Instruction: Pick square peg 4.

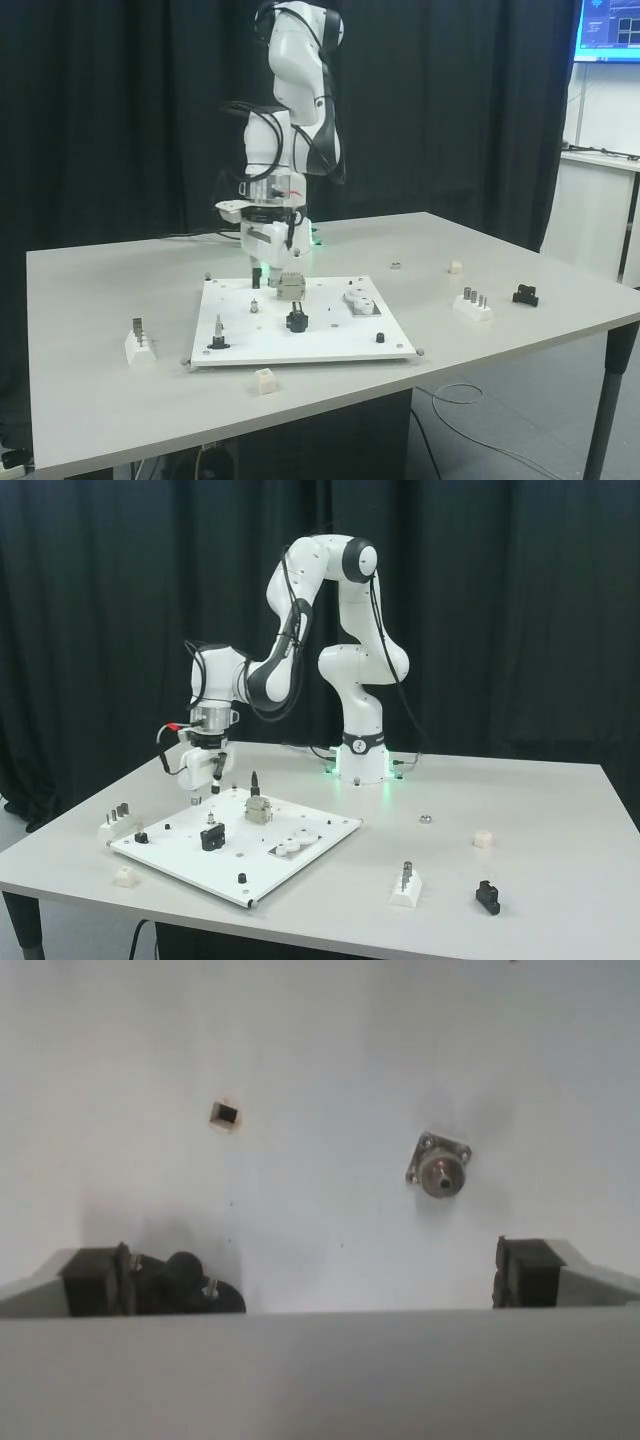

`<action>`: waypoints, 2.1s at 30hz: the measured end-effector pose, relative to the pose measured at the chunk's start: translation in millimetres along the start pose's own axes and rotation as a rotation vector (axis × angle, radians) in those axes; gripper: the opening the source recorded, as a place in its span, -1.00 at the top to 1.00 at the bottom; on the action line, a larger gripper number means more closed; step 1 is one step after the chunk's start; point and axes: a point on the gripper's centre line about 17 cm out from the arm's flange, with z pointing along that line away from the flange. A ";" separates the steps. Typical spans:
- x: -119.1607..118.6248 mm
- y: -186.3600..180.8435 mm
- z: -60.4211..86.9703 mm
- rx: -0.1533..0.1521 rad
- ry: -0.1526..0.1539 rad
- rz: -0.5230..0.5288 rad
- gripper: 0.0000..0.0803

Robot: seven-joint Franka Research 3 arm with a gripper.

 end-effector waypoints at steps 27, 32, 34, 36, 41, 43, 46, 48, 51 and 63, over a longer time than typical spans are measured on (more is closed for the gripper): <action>109.5 11.9 -37.6 0.004 0.117 -0.608 -0.99; 134.8 22.4 -45.6 -0.016 0.123 -0.711 -0.99; 143.5 26.5 -47.5 -0.026 0.120 -0.770 -0.99; 152.6 30.5 -49.0 -0.040 0.117 -0.851 -0.99; 172.8 40.5 -48.2 -0.078 0.100 -1.063 -0.99; 181.1 44.4 -46.5 -0.093 0.094 -1.124 -0.99; 192.3 49.8 -43.3 -0.113 0.080 -1.198 -0.99; 199.4 53.3 -40.8 -0.125 0.071 -1.242 -0.99; 208.8 58.2 -36.6 -0.141 0.055 -1.300 -0.99; 236.5 76.8 -19.0 -0.151 -0.012 -1.518 -0.99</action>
